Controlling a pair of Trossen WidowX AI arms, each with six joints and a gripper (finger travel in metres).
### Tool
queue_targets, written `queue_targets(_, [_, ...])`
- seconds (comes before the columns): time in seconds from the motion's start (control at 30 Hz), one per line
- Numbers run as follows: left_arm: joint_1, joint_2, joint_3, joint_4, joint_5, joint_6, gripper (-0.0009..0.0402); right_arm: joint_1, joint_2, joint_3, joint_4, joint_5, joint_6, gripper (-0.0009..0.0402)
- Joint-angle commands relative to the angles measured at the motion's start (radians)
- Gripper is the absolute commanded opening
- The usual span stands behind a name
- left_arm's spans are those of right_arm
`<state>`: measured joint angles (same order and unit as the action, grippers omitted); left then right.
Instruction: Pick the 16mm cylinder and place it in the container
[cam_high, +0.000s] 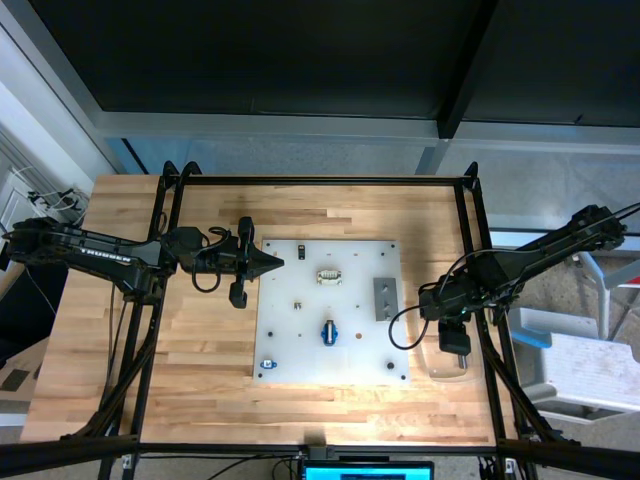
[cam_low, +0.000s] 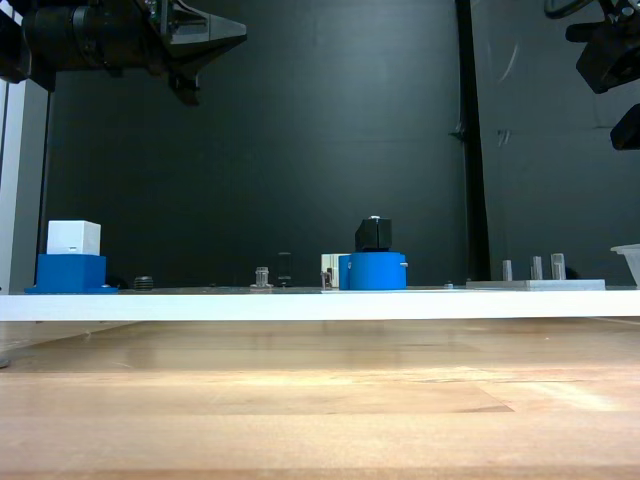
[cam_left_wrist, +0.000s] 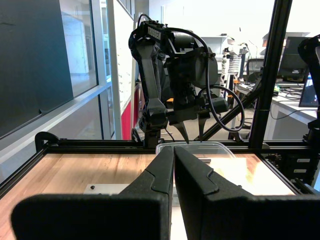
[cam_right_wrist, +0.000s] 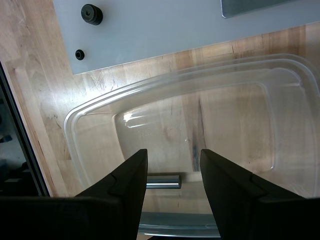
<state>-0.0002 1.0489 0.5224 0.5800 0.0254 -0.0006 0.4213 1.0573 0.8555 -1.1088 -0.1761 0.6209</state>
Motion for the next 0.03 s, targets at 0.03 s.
queue_targets(0.03, [0.0, 0.0, 0.0, 0.0, 0.0, 0.0, 0.0, 0.0, 0.0, -0.001, 0.0, 0.001, 0.0, 0.0145])
